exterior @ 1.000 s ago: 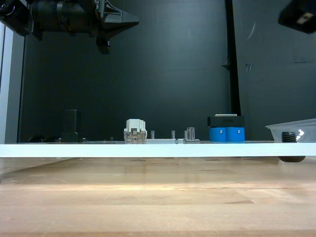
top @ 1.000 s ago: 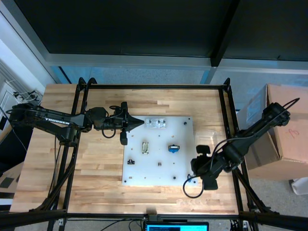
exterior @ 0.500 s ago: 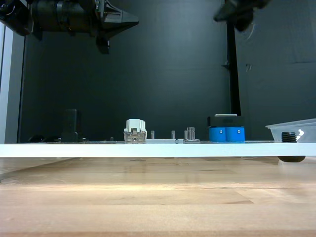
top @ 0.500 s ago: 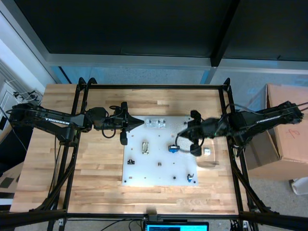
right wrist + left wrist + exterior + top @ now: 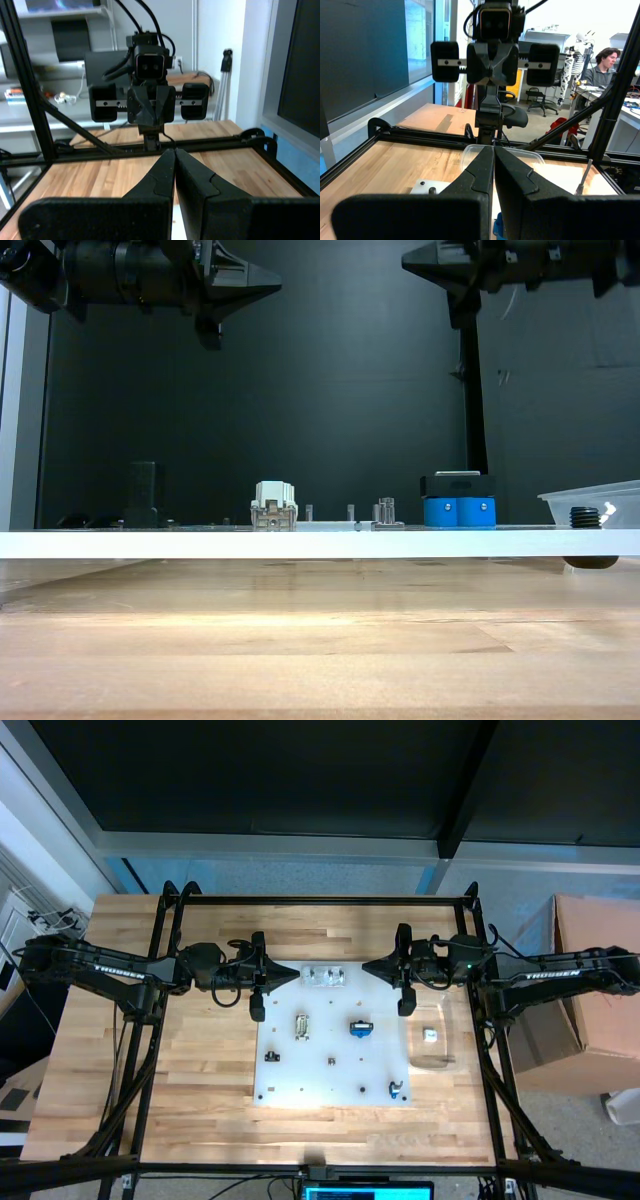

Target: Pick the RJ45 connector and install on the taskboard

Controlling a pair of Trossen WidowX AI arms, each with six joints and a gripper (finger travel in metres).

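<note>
since a second ago the right arm has swung away from the near right corner of the white board (image 5: pixel 330 1075), going up and to the far side. the left arm has not moved.

on the left, the left gripper (image 5: pixel 292 974) hangs high over the far left edge of the board and points right. its fingers (image 5: pixel 480 175) are pressed together with nothing between them.

at the board's near right corner sits the small blue jack (image 5: pixel 397 1090). something pale and grey is on top of it. i cannot tell if that is the connector or just the bare jack. i see no grey cable anywhere, so i cannot tell where the connector is.

further right, the right gripper (image 5: pixel 366 966) hangs high over the far right part of the board and points left. it is nose to nose with the left gripper, but they do not touch. its fingers (image 5: pixel 162 175) are pressed together too and hold nothing.

i think the step now is to get clear and check the jack. to do it well, the right arm should keep high so it bumps nothing on the board. if the connector is not in, the fingers must open wide before they go down for it again.

last on the right, the clear tray (image 5: pixel 415 1058) lies just beside the board's right edge. in it is one white block (image 5: pixel 430 1034), with nothing dark on it that i can see. in the low view a small dark ridged thing (image 5: pixel 585 517) shows at the tray. i cannot tell what it is.
</note>
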